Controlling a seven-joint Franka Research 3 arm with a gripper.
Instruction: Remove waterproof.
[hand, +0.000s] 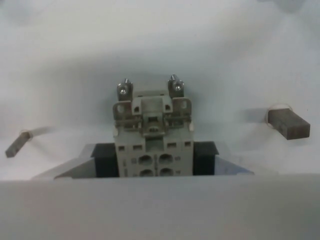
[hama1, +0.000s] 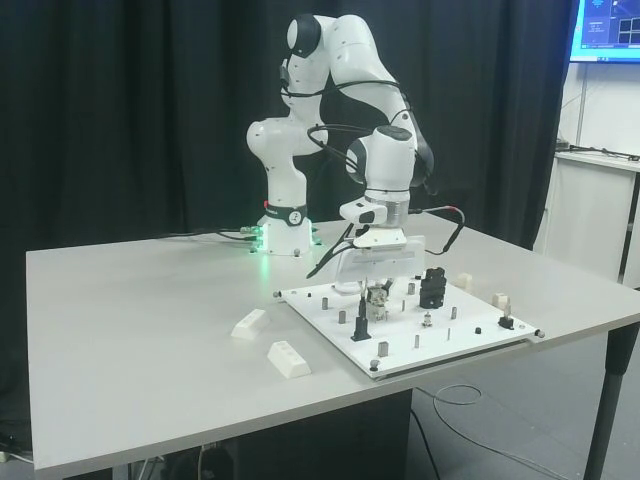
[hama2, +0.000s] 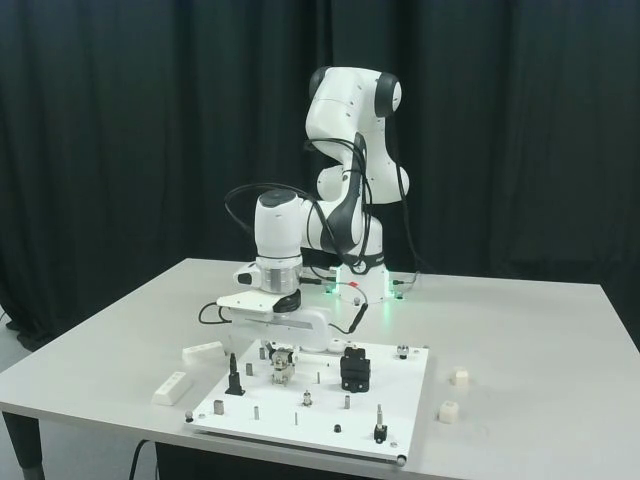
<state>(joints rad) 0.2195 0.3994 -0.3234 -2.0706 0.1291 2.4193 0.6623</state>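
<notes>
Waterproof connector (hand: 152, 131) sits directly beneath the gripper (hama1: 375, 292) on the white board (hama1: 470, 345), jaws hidden so grip cannot be told; judged grasp-and-lift step, next move calls for straight upward pull.

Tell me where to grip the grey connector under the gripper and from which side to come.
Grip the connector across its two flat side walls, coming straight down from above. It stands upright on the white board, the gripper hangs directly over it, and the screws and latch clutter its top, so the plain sides likely offer the best hold.
</notes>
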